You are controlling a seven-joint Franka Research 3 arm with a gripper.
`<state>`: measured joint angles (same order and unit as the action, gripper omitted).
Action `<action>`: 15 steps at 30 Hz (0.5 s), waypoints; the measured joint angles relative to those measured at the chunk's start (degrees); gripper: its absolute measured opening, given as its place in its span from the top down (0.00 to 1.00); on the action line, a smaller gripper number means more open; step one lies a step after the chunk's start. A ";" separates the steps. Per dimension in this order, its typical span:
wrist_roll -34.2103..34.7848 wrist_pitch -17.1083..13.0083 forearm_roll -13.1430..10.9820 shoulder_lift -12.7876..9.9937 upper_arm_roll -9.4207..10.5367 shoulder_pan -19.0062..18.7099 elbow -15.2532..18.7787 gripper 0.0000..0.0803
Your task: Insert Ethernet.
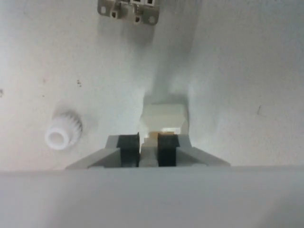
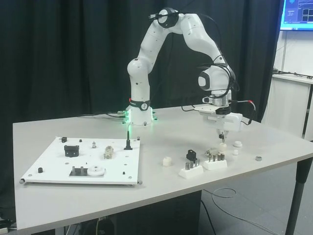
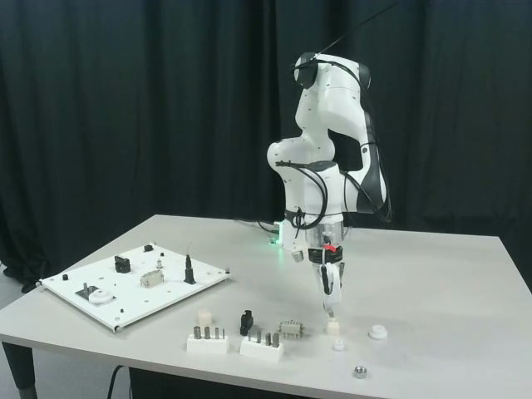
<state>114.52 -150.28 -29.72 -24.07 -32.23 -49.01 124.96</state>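
My gripper [image 1: 148, 142] hangs low over the grey table, its black pads [image 1: 127, 149] drawn close together on a small white Ethernet plug [image 1: 162, 118]. The plug's white body sticks out below the fingertips. In the first room view the gripper [image 2: 222, 136] is at the table's right side with the plug [image 2: 222, 145] just above or on the surface; I cannot tell which. The second room view shows the gripper [image 3: 332, 301] and the plug [image 3: 333, 326] near the front edge. The white task board [image 2: 54, 166] lies far off at the left.
A white gear [image 1: 63, 131] and a metal connector [image 1: 128, 10] lie close to the plug. Two white holders with pins [image 2: 191, 169] [image 2: 215, 162] stand beside it. A white cap [image 3: 378, 332], a small nut [image 3: 360, 371] and a white cylinder [image 3: 204, 316] lie near the front edge.
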 joint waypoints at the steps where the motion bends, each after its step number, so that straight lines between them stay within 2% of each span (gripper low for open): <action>1: -0.02 0.12 0.06 0.10 -0.07 0.00 -0.02 0.91; 15: -0.16 1.41 1.07 0.63 -0.66 0.00 -0.44 0.91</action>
<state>114.36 -148.88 -28.65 -23.45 -32.88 -49.01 124.52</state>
